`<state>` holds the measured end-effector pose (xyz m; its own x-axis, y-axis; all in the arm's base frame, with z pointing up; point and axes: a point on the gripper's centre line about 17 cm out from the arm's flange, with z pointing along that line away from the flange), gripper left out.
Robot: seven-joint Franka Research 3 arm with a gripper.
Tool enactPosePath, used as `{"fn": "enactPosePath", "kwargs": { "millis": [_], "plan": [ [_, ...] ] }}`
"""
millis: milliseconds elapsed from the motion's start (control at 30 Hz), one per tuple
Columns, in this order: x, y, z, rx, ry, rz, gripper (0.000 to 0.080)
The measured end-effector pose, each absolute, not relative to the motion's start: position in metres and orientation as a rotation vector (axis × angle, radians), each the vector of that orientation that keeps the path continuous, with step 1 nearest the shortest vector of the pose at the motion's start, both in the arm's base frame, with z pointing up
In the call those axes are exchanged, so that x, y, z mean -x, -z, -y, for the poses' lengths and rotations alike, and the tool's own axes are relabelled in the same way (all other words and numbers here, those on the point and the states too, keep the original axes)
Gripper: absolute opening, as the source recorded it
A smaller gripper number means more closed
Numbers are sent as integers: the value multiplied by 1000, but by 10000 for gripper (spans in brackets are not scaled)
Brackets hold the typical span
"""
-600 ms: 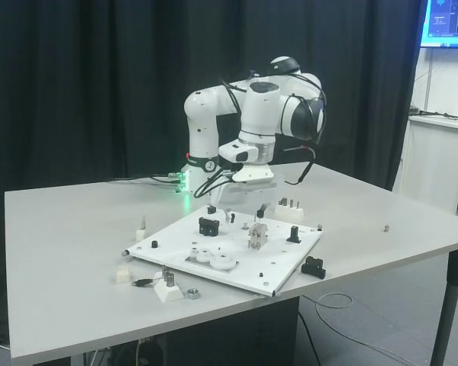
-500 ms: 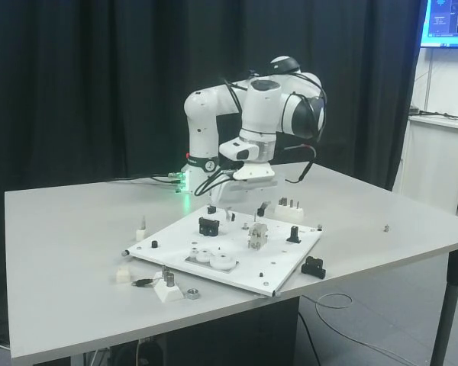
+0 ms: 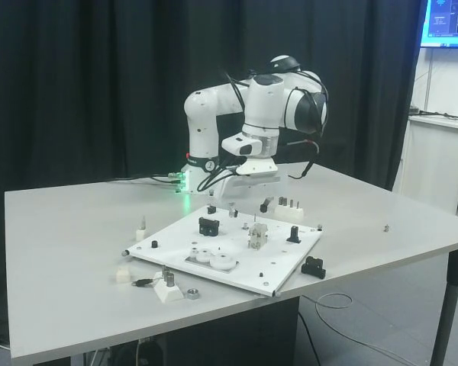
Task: Pick square peg 1.
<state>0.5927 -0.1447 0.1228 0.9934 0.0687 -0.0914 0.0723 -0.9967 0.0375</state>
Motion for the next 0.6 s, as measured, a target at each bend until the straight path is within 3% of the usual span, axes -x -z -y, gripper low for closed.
{"fn": "enactPosePath", "kwargs": {
  "millis": [600],
  "plan": [
    [-611, -139, 144, -3076, 91, -148, 800]
  ]
}}
